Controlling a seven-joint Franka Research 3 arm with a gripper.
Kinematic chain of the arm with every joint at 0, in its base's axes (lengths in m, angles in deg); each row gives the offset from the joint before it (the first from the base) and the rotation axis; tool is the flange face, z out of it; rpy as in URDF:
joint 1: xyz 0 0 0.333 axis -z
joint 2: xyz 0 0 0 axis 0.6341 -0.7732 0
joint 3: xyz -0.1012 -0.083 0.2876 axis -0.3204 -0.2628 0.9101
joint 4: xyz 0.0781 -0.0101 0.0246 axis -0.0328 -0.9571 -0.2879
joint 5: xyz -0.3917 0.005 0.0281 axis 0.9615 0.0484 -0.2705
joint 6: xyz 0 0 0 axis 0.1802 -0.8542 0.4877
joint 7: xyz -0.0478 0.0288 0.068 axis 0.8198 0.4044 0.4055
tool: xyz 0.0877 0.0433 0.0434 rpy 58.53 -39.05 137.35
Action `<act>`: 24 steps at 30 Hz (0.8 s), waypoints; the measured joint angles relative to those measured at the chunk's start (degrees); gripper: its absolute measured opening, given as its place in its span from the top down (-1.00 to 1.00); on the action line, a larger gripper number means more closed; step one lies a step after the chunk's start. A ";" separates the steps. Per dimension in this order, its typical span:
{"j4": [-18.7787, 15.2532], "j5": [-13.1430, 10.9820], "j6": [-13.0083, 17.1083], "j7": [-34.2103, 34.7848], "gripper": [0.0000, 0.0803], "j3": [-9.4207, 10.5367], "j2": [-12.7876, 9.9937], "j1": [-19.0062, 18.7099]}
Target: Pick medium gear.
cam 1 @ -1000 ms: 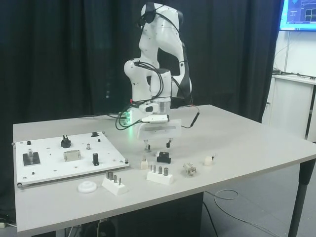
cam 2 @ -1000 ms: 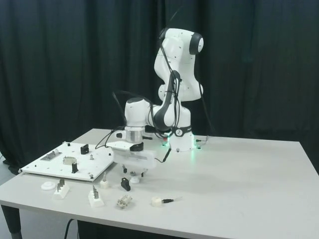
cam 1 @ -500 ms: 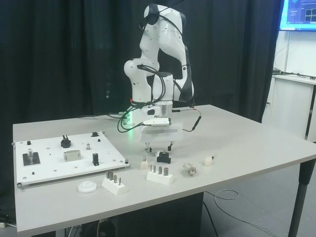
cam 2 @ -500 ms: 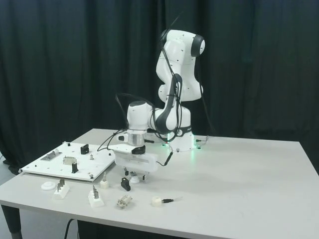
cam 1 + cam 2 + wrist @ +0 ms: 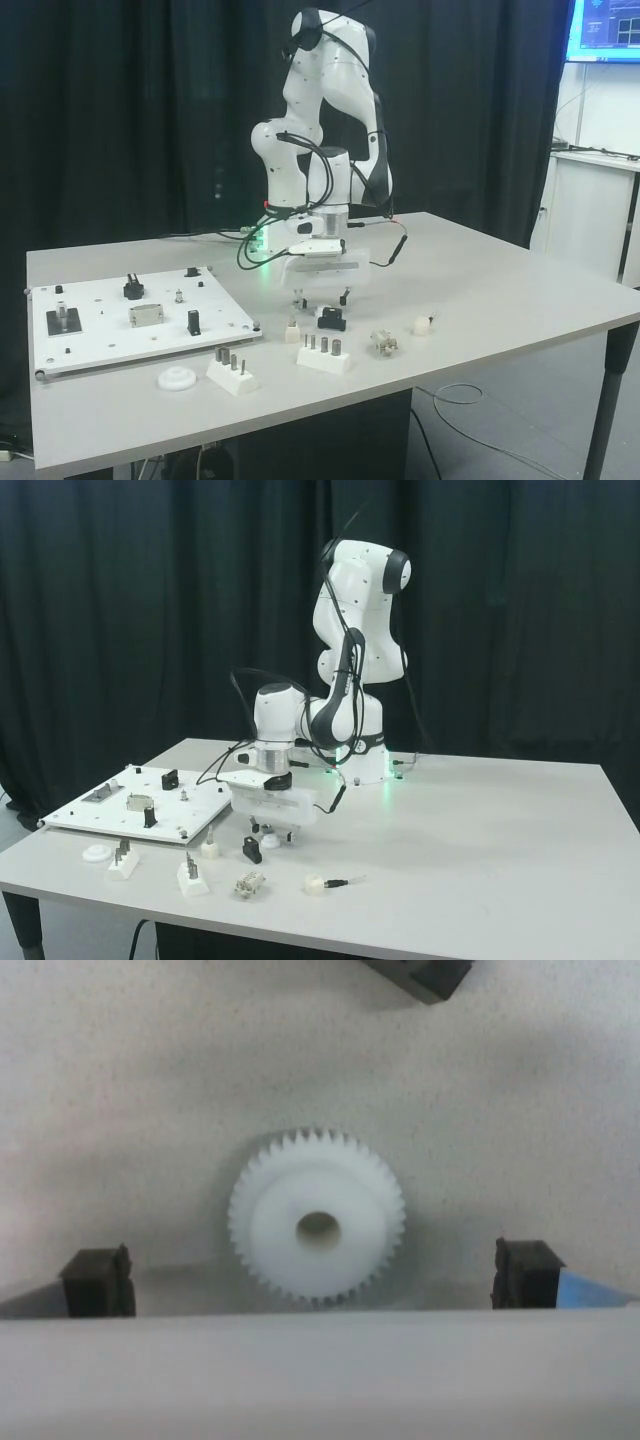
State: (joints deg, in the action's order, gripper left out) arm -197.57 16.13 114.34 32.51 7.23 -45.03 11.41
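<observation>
The end effector stands spread wide, its two black fingertips set well apart on either side of the medium gear, neither one touching it. In the first room view the end effector hangs low over the grey worktop, close in front of the arm's base.

The medium gear is white, round, with fine teeth all around its rim, a raised smooth hub and a small round bore at its centre. It lies flat on the worktop, between the fingertips. Its axis points straight up, toward the wrist camera; being round, it shows no long axis in plan.

The near edge of the gear is cut off in the wrist view by the white body of the end effector. In the second room view only a small white part of the gear shows beneath the end effector; in the first room view it cannot be made out.

A black block lies just beside the end effector; only its corner shows in the wrist view. Further out sit a white holder with grey pins, a second pin holder, a larger white gear and a white assembly board.
</observation>
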 joint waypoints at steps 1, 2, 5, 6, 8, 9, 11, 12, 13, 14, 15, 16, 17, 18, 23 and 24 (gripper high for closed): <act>0.00 0.00 -0.01 0.00 -0.99 0.02 -0.01 0.03; 0.01 0.00 -0.02 0.00 -0.99 0.06 -0.04 0.08; 0.08 0.00 -0.04 0.00 -0.99 0.30 -0.12 0.34; 0.12 0.00 -0.04 0.00 -0.99 0.44 -0.17 0.48; 0.22 -0.01 -0.04 0.00 -0.99 0.74 -0.26 0.78; 0.28 -0.01 -0.04 0.00 -0.99 0.92 -0.30 0.97; 0.40 -0.05 -0.04 0.00 -0.99 1.34 -0.43 1.37; 0.48 -0.08 -0.04 0.00 -0.99 1.51 -0.53 1.55; 0.57 -0.11 -0.04 0.00 -0.99 1.70 -0.65 1.73; 0.67 -0.16 -0.04 0.00 -0.99 1.89 -0.75 1.91; 0.77 -0.21 -0.04 0.00 -0.99 2.10 -0.87 2.12; 0.88 -0.27 -0.04 0.00 -0.99 2.30 -1.00 2.32; 0.99 -0.32 -0.04 0.00 -0.99 2.51 -1.11 2.54; 1.10 -0.37 -0.04 0.00 -0.99 2.72 -1.21 2.75; 1.57 -0.72 -0.02 0.00 -0.99 3.59 -1.73 3.57; 1.63 -0.79 -0.02 0.00 -0.99 3.76 -1.80 3.73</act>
State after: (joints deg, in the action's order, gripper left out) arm -195.94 15.34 114.32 32.51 10.99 -46.83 15.15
